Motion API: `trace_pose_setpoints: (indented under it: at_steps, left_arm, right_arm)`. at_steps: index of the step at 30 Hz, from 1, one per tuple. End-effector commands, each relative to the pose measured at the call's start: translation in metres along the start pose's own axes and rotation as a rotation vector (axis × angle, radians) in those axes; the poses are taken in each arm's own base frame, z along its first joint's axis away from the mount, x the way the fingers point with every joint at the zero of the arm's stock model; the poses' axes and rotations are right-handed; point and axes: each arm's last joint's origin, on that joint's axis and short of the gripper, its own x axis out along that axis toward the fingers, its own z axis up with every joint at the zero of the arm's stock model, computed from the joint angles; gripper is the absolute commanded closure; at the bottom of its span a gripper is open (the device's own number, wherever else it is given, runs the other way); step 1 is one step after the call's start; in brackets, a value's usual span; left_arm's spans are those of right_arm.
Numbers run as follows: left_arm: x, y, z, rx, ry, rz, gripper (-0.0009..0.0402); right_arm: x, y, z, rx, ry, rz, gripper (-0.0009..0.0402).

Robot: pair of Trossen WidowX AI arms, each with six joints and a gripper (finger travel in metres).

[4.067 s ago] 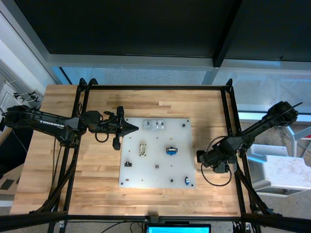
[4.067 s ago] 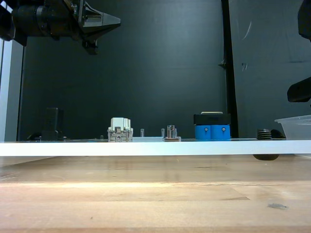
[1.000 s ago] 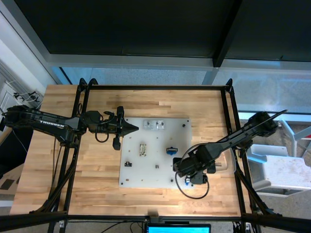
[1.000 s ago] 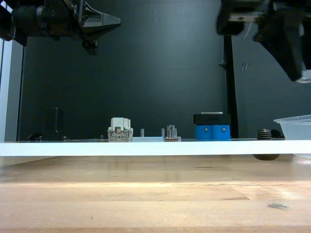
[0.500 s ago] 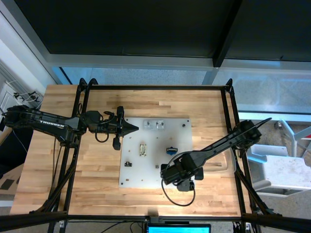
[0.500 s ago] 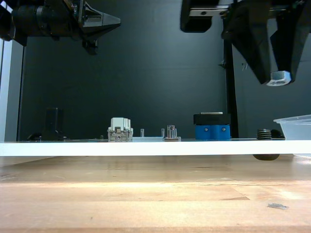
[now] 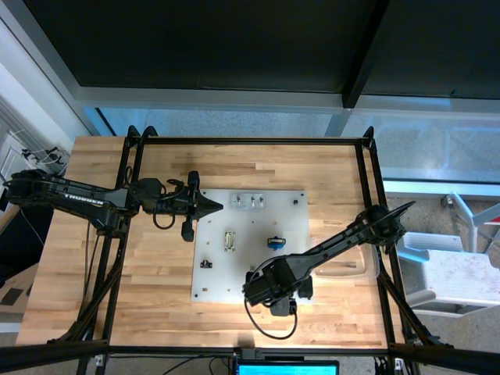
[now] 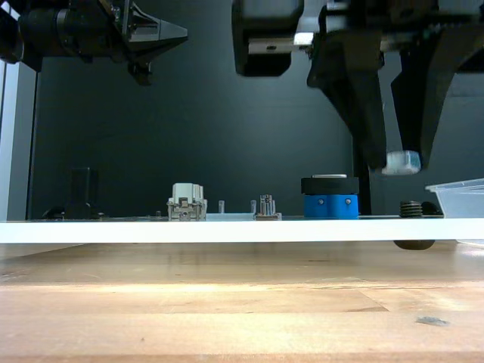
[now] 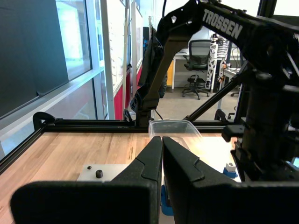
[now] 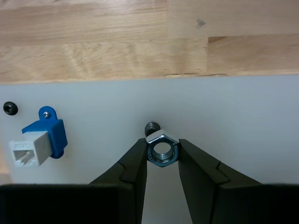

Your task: Pick the M12 fastener and fasten on the M12 threads

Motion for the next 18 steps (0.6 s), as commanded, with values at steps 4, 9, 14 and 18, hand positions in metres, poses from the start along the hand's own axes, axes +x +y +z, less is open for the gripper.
trace_pose_setpoints:
  at_steps: [4,9,14,18]
  left_arm:
    - [0.0001,0.0001,-0.0001,0.000,0.000,0.000,0.0393]
    - [0.0001,0.0000,-0.0001,0.000,0.000,0.000,0.0393]
    - [0.0001,0.0000,-0.0001,0.000,0.000,0.000,0.0393]
    - [0.0001,0.0001,-0.0001,0.000,0.000,0.000,0.0393]
  right_arm:
    - [0.0024,-0.0001,-0.0011,0.004,0.001,0.005,0.0380]
    - [0.0055,0.0010,-0.0034,0.007,0.001,0.005,0.0380]
    - [0.0091,0.0045,-0.0056,0.007,-0.006,-0.008,0.0380]
    - [0.0092,0.0051,-0.0060,0.007,-0.004,-0.005,0.0380]
